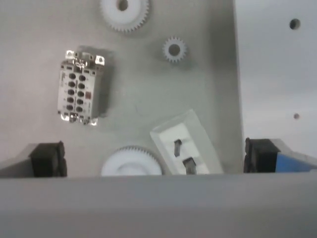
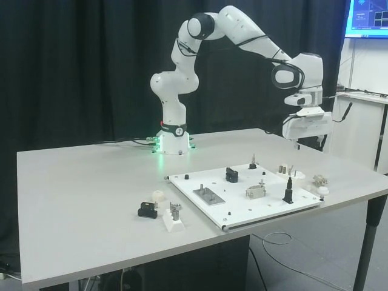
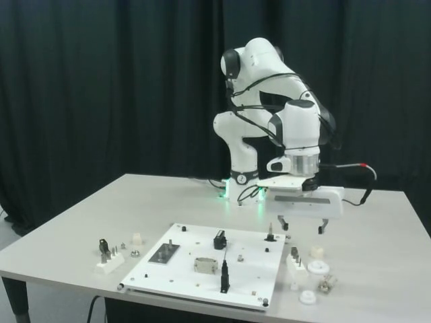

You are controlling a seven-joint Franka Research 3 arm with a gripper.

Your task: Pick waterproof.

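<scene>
The waterproof connector (image 1: pixel 79 89) is a small rectangular plug with two rows of dark pin holes and metal brackets at both ends. It lies flat on the grey table, off the white board's right edge (image 2: pixel 319 179) (image 3: pixel 324 286). My gripper (image 1: pixel 153 158) hangs well above the table, open, with nothing between its black fingertips (image 1: pixel 47 158). In the room views the gripper (image 2: pixel 309 144) (image 3: pixel 304 227) hovers over the cluster of small parts beside the board, apart from the connector.
Around the connector lie white gears (image 1: pixel 125 12) (image 1: pixel 174 48) (image 1: pixel 132 162) and a white holder with two pins (image 1: pixel 184 146). The white assembly board (image 2: pixel 200 182) carries several black and metal fixtures. A black part (image 2: pixel 147 210) and a white block (image 2: pixel 174 221) sit left of it.
</scene>
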